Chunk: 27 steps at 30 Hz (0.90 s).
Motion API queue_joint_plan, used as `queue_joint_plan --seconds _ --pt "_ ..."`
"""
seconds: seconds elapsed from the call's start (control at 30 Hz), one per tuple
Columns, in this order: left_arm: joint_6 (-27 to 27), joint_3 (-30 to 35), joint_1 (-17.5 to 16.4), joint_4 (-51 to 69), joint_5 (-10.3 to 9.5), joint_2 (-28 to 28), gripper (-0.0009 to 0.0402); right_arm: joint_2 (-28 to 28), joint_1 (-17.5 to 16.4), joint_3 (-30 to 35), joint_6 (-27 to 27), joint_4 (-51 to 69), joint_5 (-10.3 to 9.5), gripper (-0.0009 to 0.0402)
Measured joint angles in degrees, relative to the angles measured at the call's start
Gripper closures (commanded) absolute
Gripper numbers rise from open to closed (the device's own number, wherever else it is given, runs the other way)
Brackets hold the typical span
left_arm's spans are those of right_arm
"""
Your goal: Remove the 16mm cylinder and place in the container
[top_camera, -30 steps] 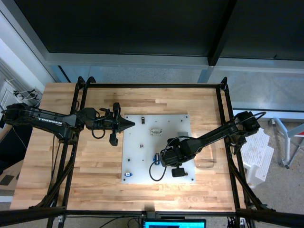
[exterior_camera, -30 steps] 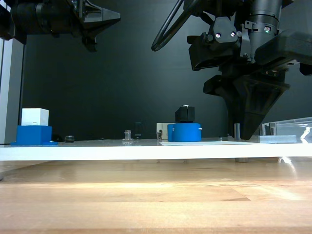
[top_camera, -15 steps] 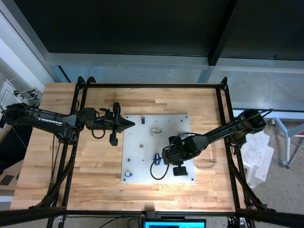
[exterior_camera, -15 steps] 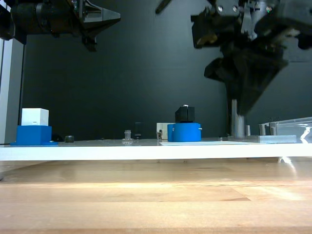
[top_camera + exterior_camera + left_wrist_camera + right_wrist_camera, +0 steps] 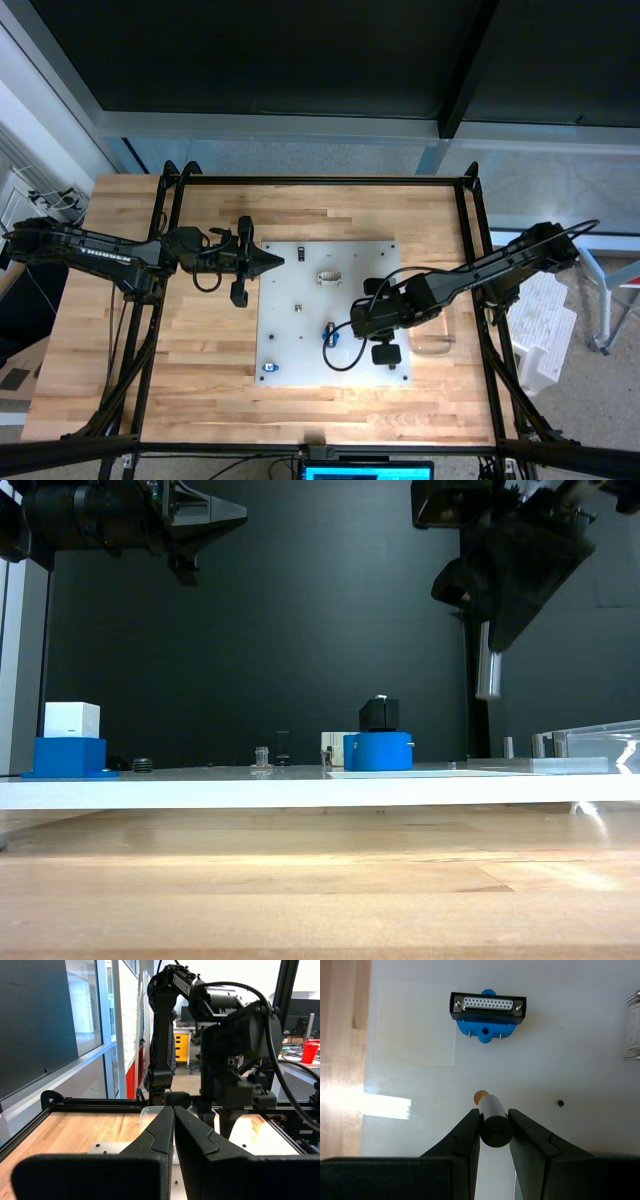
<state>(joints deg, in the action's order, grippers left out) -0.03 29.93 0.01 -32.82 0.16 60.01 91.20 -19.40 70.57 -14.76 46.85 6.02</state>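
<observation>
The 16mm cylinder (image 5: 495,1119), a short silvery-grey peg, hangs upright above the white board (image 5: 300,340), clear of its round socket hole (image 5: 480,1095). My right gripper (image 5: 494,1116) is shut on it, one finger on each side. From table height the cylinder (image 5: 487,675) shows well above the board under the right gripper (image 5: 488,645). From above, the right gripper (image 5: 358,322) is over the board's right half, left of the clear container (image 5: 440,328). My left gripper (image 5: 272,261) hovers shut at the board's upper left edge, high over the table (image 5: 235,515).
A blue-mounted multi-pin connector (image 5: 487,1012) lies on the board beyond the hole. A blue round fixture (image 5: 378,750) and a blue block with a white cube (image 5: 70,742) stand on the board. The container (image 5: 600,742) sits low at the right.
The right gripper has risen with the cylinder, pulling it out of the board to well above it, and has shifted slightly right. The left arm has stayed still.
</observation>
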Motion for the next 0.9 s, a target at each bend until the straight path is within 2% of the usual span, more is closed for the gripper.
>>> queue_joint_plan --seconds 0.67,0.9 --pt "0.0 0.0 0.0 0.0 0.00 0.0 0.0393 -12.0 0.0 -9.9 -5.9 1.2 -0.02 0.0391" --pt "0.0 0.0 0.0 0.0 0.00 0.0 0.0393 -14.1 -0.1 -11.2 -7.1 8.5 -0.04 0.0391"
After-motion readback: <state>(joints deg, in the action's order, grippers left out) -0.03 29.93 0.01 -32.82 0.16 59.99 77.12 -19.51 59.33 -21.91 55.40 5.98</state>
